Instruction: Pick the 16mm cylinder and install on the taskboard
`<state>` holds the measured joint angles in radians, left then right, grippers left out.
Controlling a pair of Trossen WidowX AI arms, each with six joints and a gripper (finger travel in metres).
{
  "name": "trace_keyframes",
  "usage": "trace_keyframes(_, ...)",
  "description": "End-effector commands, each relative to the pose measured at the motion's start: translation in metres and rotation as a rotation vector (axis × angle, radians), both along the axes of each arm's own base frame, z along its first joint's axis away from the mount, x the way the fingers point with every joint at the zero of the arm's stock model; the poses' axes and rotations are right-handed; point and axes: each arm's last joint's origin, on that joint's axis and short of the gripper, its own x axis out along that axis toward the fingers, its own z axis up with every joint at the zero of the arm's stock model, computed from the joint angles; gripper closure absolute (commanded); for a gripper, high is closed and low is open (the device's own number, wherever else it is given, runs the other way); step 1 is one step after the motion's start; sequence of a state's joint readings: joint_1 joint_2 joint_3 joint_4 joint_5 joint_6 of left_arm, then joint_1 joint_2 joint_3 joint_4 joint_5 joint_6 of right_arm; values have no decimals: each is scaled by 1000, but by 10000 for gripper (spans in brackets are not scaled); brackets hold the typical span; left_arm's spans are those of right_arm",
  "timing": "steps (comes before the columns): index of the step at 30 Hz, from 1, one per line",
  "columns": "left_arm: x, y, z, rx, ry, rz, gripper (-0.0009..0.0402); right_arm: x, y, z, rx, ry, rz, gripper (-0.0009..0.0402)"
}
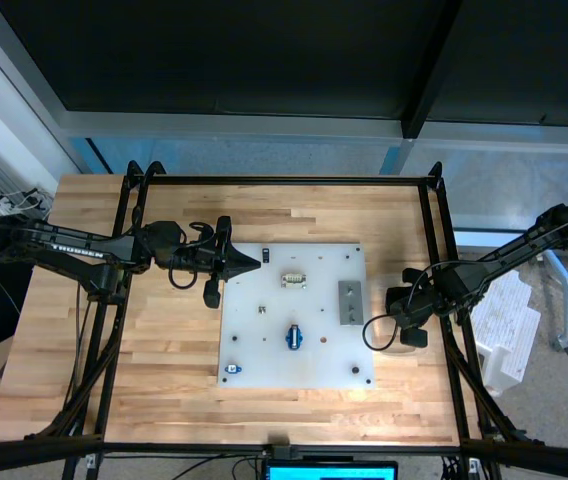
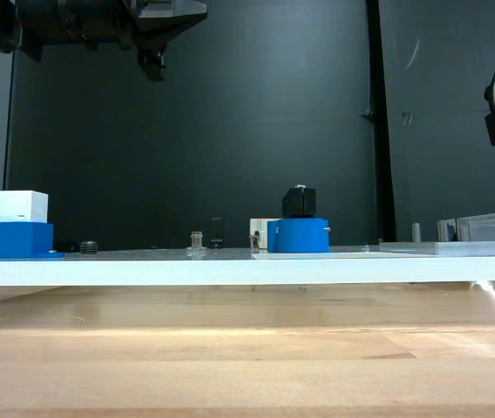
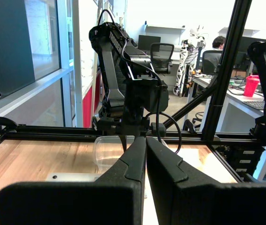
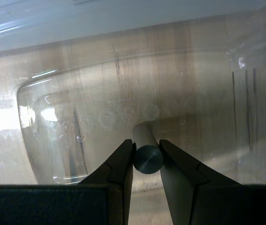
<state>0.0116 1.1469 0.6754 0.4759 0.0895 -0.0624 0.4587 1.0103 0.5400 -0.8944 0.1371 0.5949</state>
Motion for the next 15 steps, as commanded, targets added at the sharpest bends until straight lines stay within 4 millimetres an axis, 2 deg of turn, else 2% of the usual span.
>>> trace_keyframes(1,0,0,0,0,-1,0,393,0,0,0,-1,-1,-1,389)
trace_keyframes(7,0,0,0,0,0,0,393,2,1,9,1,-6,-1,387)
trace_keyframes(15,0,0,0,0,0,0,393,9,4,41,-8,-48,-6,394)
